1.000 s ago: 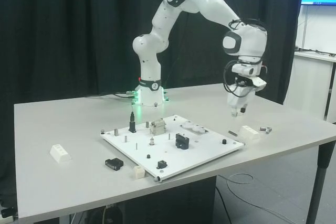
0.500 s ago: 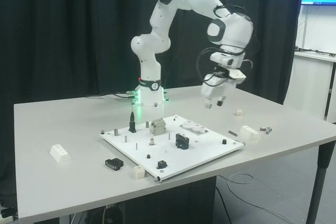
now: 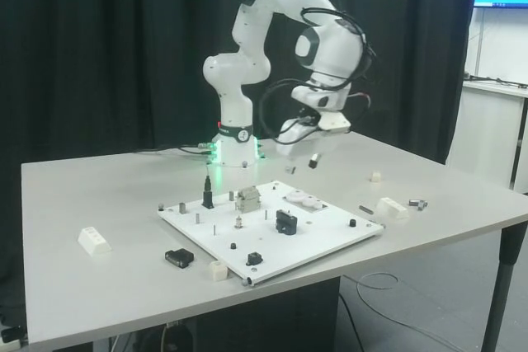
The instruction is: Remove square peg 1.
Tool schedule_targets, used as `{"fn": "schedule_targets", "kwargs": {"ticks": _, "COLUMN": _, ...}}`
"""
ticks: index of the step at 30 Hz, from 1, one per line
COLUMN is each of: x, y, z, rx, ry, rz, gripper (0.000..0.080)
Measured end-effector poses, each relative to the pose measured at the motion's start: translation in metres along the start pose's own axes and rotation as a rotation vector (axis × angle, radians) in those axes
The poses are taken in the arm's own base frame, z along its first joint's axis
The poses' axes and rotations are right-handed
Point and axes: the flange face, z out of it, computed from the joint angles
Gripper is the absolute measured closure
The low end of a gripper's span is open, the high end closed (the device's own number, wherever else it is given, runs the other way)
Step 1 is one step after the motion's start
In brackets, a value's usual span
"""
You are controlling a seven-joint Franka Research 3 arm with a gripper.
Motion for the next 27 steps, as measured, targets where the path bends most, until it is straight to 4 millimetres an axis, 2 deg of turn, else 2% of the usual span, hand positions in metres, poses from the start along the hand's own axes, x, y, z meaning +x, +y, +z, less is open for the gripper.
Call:
{"fn": "schedule_targets", "kwargs": {"ticks": 10, "x": 0.002, "y": 0.026, "z": 0.026, "rx": 0.015, "ry": -0.017, "rz": 0.016, "gripper": 0.0003}}
{"fn": "schedule_targets", "kwargs": {"ticks": 27, "x": -0.003, "y": 0.054, "z": 0.077, "rx": 0.099, "ry": 0.012, "rz": 0.013, "gripper": 0.0003}}
